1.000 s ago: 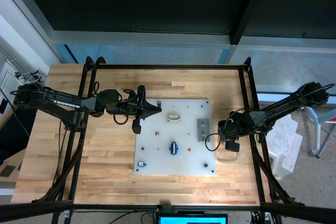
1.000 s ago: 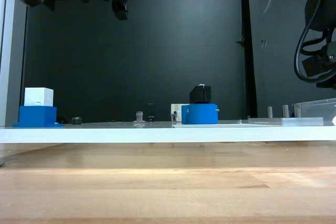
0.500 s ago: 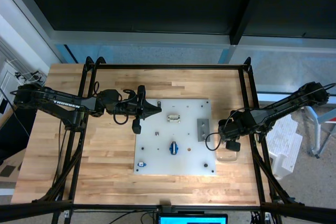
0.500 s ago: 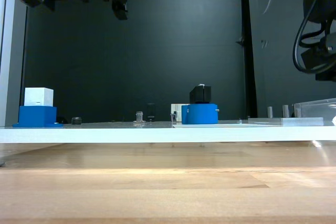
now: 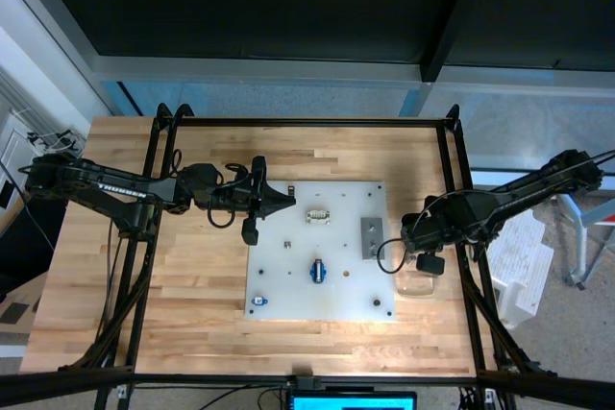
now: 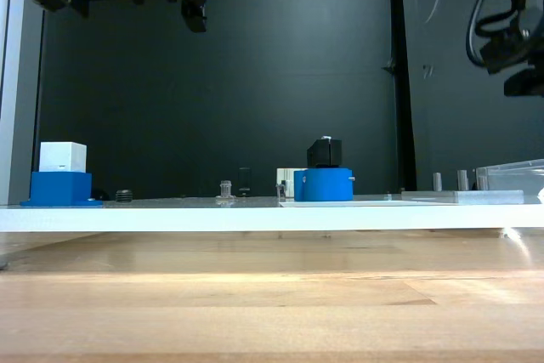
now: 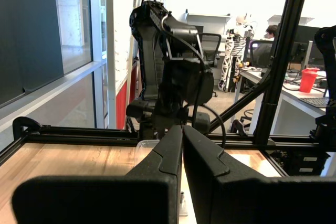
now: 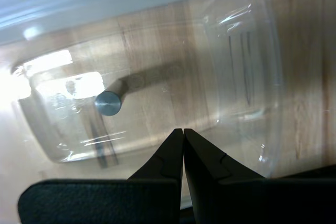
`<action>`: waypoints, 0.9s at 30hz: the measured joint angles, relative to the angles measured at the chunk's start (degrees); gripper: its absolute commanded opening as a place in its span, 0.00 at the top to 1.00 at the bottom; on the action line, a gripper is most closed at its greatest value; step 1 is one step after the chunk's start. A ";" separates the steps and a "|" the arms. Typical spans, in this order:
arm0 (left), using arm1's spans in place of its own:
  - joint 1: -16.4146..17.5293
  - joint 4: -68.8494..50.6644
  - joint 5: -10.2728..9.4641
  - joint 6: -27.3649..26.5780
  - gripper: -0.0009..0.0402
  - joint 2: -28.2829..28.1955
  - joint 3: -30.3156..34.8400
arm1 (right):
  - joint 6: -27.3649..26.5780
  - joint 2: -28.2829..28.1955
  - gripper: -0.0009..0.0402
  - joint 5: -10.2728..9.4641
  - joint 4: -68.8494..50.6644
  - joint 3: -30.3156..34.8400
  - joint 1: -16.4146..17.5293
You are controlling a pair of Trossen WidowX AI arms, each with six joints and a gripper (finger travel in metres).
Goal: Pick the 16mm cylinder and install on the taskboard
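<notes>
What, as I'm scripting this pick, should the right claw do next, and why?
Probably open the right claw, hovering shut above the clear tray, and centre it over the 16mm cylinder inside, off its closing line. The left claw is parked shut over the taskboard.

- The metal peg (image 8: 107, 103): small, round and silver-grey, with 1 flat end facing up. It sits loose in a clear tray (image 8: 247, 77) on the tabletop (image 5: 192, 333), just beside the board's right edge. The right gripper (image 8: 183, 132) hangs above it, fingers pressed together, not touching it.
- The board (image 5: 288, 280): a white square plate with small holes, lying flat mid-tabletop. It carries a grey block (image 5: 371, 235), a blue connector (image 5: 317, 271) and a beige connector (image 5: 317, 215). The left gripper (image 7: 182, 129), fingers together, hangs over its far left corner.
</notes>
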State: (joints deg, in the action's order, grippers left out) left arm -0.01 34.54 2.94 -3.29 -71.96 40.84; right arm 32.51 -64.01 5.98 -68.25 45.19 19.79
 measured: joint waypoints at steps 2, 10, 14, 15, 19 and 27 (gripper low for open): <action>0.00 0.00 0.00 0.00 0.98 0.00 0.02 | 0.00 0.00 0.98 0.00 -1.22 1.51 0.00; 0.00 0.00 0.00 0.00 0.98 0.00 0.00 | 0.00 -0.22 0.98 0.02 -4.26 6.78 0.00; 0.00 0.00 0.00 0.00 0.98 0.00 0.02 | 0.00 -0.98 0.98 0.02 -5.25 8.66 0.00; 0.00 0.00 0.00 0.00 0.98 -0.02 0.00 | 0.02 -1.22 0.98 0.02 -5.40 9.01 0.00; 0.00 0.00 0.00 0.00 0.98 0.00 0.00 | 0.02 -1.73 0.98 0.02 -5.42 9.35 0.04; 0.00 0.00 0.00 0.00 0.98 0.00 0.00 | 0.02 -2.10 0.98 0.02 -5.35 9.35 0.11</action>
State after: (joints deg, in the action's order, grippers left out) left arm -0.01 34.54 2.94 -3.29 -71.96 40.84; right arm 32.53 -66.11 6.00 -73.60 54.54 19.90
